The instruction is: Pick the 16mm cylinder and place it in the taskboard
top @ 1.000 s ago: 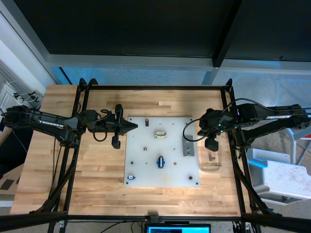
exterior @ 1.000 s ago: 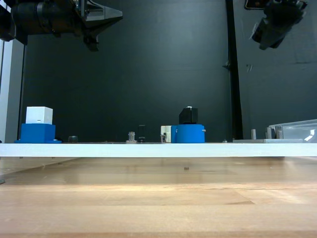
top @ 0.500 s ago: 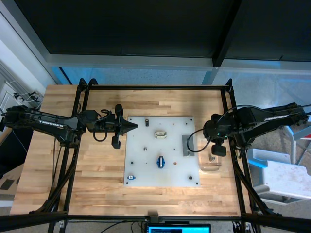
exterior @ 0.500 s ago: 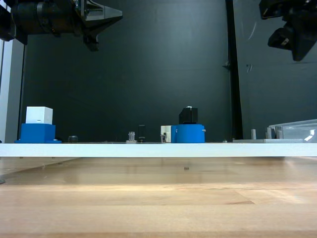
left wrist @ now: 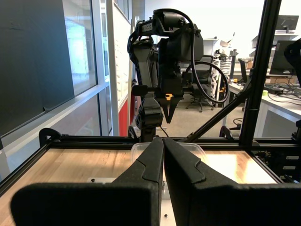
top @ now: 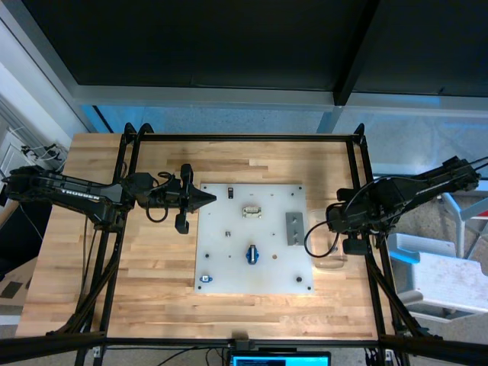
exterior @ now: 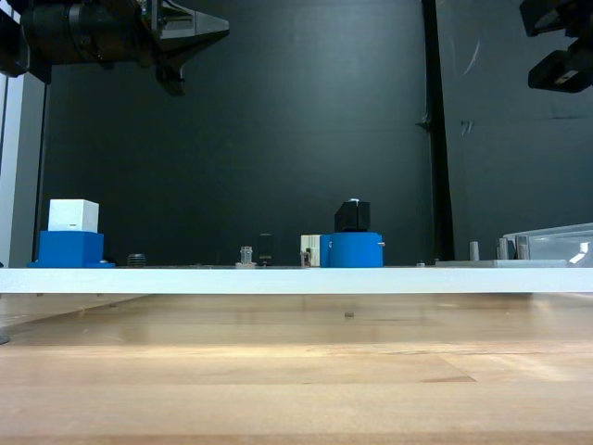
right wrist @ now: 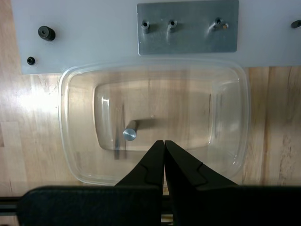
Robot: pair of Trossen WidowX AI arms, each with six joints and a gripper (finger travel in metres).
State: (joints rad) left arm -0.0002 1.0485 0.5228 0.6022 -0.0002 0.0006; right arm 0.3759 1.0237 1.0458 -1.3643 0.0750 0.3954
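Note:
The 16mm cylinder is a small grey metal peg lying inside the clear plastic tray, just off the right edge of the taskboard. My right gripper hangs above the tray, pointing down, jaws shut and empty, its tips a little to one side of the peg. In the high view the right gripper covers the tray's right part. My left gripper is held high at the board's left edge, shut on nothing. The white taskboard carries a grey metal block.
On the board stand a blue knob-like part, a white connector and a small blue-and-white part. A black frame rings the wooden table. In the low view the left gripper and right gripper hang well above the board.
The right arm has swung from above the board's right edge toward the near side and right, ending over the tray. The left arm has not moved.

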